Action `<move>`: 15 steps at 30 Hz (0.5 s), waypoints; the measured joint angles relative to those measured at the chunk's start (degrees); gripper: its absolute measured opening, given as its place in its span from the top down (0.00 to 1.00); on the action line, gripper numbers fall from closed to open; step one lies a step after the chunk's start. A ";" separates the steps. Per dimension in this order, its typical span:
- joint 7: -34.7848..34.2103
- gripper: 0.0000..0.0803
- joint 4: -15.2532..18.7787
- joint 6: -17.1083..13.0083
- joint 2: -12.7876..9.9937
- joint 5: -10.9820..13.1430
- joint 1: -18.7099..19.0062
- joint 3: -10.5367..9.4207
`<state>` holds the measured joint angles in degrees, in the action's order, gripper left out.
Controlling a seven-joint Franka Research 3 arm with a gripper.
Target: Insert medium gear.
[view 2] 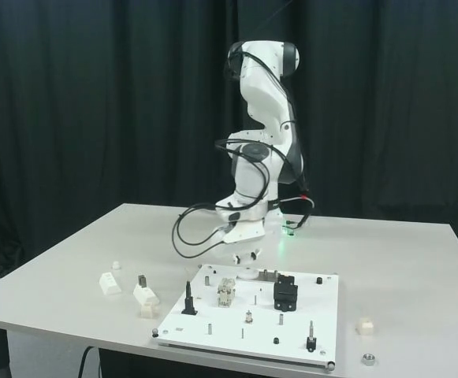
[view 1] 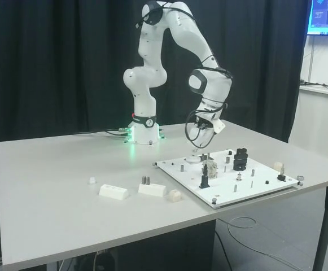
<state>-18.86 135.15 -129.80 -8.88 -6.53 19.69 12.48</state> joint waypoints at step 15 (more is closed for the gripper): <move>2.42 0.51 2.96 -1.50 2.20 -2.01 0.42 -2.91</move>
<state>-16.44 138.10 -131.30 -6.68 -8.54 20.11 9.58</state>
